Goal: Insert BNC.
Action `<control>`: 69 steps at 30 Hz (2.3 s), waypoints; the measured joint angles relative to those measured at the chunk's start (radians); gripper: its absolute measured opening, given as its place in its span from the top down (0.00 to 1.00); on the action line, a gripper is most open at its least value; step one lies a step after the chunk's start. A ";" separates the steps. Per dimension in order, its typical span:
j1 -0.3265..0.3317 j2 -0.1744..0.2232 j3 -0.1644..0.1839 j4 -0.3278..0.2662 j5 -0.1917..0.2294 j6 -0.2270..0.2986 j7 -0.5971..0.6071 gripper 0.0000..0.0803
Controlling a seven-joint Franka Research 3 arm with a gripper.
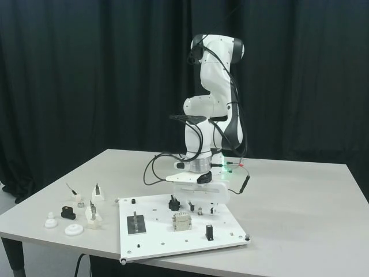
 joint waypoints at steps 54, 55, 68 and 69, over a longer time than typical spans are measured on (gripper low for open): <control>-0.017 0.012 0.006 0.006 0.035 -0.005 0.300 0.84; -0.017 0.012 0.006 0.006 0.035 -0.005 0.319 0.84; -0.016 0.015 0.007 0.010 0.035 -0.005 0.612 0.84; -0.016 0.016 0.007 0.010 0.034 -0.005 0.644 0.84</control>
